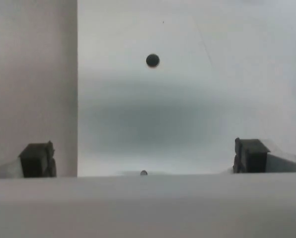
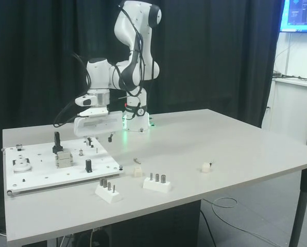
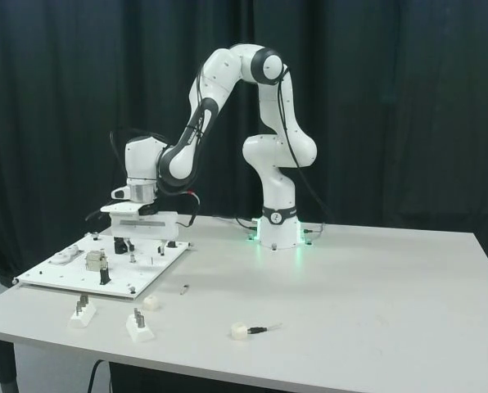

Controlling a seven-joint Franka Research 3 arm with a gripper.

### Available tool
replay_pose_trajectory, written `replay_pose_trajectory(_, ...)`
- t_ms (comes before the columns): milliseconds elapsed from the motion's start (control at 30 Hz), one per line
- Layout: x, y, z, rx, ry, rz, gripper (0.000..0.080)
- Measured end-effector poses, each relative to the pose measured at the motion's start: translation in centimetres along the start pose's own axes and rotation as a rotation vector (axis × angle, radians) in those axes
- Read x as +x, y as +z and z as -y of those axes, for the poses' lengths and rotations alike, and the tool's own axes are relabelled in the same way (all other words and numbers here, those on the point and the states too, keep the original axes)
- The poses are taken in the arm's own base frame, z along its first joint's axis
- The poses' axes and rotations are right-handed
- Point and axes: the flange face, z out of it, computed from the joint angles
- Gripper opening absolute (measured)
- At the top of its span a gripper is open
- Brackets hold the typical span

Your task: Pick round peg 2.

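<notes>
Two small white holders with upright grey pegs stand near the table's front edge: one (image 2: 108, 191) (image 3: 82, 313) and another (image 2: 156, 183) (image 3: 139, 324). I cannot tell which peg is round peg 2. My gripper (image 2: 99, 139) (image 3: 146, 244) hangs well away from them, just above the far right corner of the white board (image 2: 40, 175) (image 3: 56, 280). In the wrist view the gripper (image 1: 144, 157) is open, with nothing between its black fingertips (image 1: 37, 159). Below it lie the board's white surface with a black hole (image 1: 152, 60) and a strip of grey table (image 1: 34, 74).
The board carries black posts (image 2: 56, 141) (image 2: 88, 165), a grey block (image 2: 64, 159) and a white disc (image 2: 22, 164). A small white block (image 2: 138, 171), a loose pin (image 2: 136, 161) and a white piece with a black pin (image 2: 207, 166) lie on the table.
</notes>
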Motion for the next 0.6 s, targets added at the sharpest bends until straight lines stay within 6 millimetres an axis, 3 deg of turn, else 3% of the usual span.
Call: replay_pose_trajectory(600, 1.0, -1.6, 1.4, 0.014, -0.025, -0.037, 0.0800)
